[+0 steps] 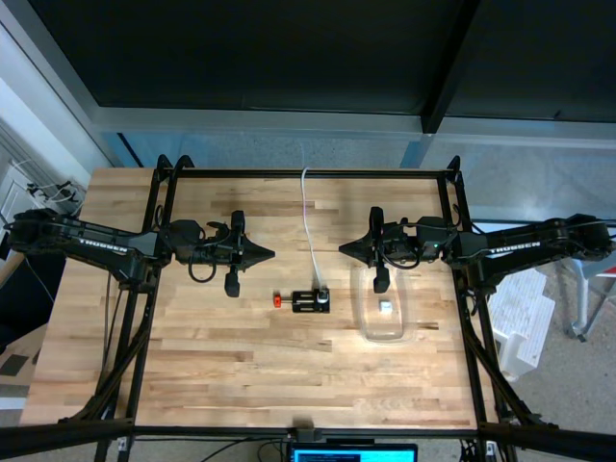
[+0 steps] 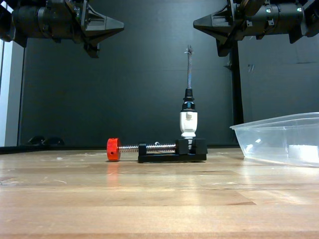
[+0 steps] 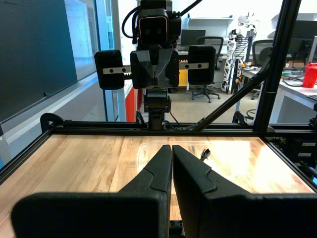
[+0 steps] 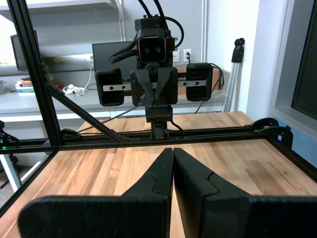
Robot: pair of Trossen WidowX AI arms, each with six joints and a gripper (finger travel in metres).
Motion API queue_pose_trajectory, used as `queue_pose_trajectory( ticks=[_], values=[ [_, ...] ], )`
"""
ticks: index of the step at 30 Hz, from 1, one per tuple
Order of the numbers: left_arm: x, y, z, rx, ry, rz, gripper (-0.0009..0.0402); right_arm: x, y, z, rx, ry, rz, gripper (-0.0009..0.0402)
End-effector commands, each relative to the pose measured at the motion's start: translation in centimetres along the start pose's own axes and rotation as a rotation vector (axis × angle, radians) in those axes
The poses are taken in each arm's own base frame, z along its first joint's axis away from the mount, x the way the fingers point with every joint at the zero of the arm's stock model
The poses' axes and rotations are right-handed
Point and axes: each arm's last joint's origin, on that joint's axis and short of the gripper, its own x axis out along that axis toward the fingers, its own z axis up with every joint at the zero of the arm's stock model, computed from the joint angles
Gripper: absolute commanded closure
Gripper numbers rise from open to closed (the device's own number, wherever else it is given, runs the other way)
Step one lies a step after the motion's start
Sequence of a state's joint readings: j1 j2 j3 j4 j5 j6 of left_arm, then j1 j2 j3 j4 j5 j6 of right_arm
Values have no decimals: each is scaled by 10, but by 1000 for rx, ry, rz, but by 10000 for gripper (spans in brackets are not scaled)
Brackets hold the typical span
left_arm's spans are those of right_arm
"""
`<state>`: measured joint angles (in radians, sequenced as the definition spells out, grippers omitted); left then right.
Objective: Remove the power plug from the receptacle and place in the container
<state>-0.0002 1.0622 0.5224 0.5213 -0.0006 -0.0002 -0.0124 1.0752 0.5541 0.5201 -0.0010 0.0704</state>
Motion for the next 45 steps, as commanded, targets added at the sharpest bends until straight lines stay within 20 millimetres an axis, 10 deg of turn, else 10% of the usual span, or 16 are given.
queue_pose_trajectory(
  ticks=[1, 24, 45],
  values=[
    [0, 0, 0, 0, 0, 0, 393, 0, 0, 0, 0, 0, 0, 393],
    [0, 0, 0, 0, 0, 0, 393, 1, 0, 2, 44, 18, 7, 393],
    [0, 0, 0, 0, 0, 0, 393, 27, 23, 16, 25, 819, 19, 392]
  ],
)
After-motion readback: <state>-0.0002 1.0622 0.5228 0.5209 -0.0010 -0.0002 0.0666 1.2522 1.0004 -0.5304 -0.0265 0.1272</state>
